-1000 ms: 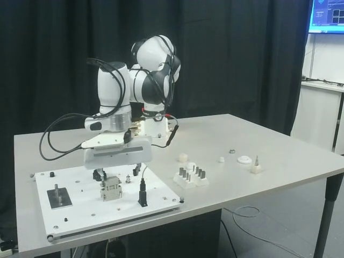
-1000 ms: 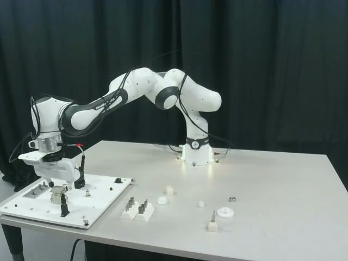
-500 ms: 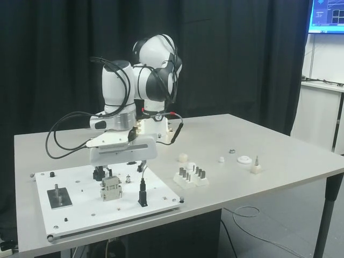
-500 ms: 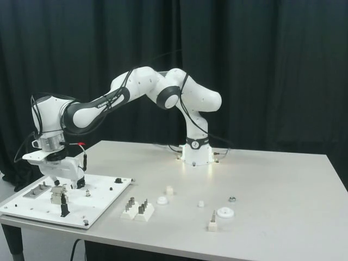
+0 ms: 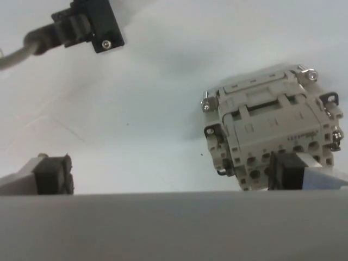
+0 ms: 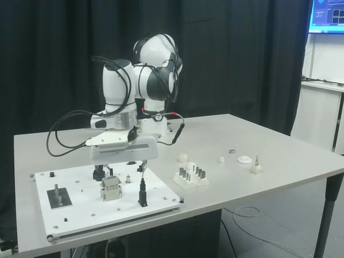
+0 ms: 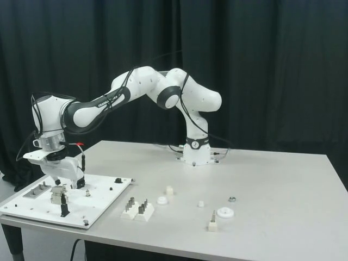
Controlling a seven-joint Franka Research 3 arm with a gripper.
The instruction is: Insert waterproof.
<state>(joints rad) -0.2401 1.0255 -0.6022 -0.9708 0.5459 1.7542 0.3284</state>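
Reaching low over the white board [image 6: 86,207], wrist pointing down; pincer [image 5: 168,176] spread open, empty, just above the grey connector [image 5: 272,133].

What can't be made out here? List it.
Wrist view: grey multi-pin connector block, lower part hidden behind the grey bar.
Wrist view: black cabled plug, cut off by the picture edge.
First room view: white pin-holder blocks, pin detail too small.

The tool [image 6: 103,173] has risen off the waterproof connector [image 6: 110,188], open and empty.
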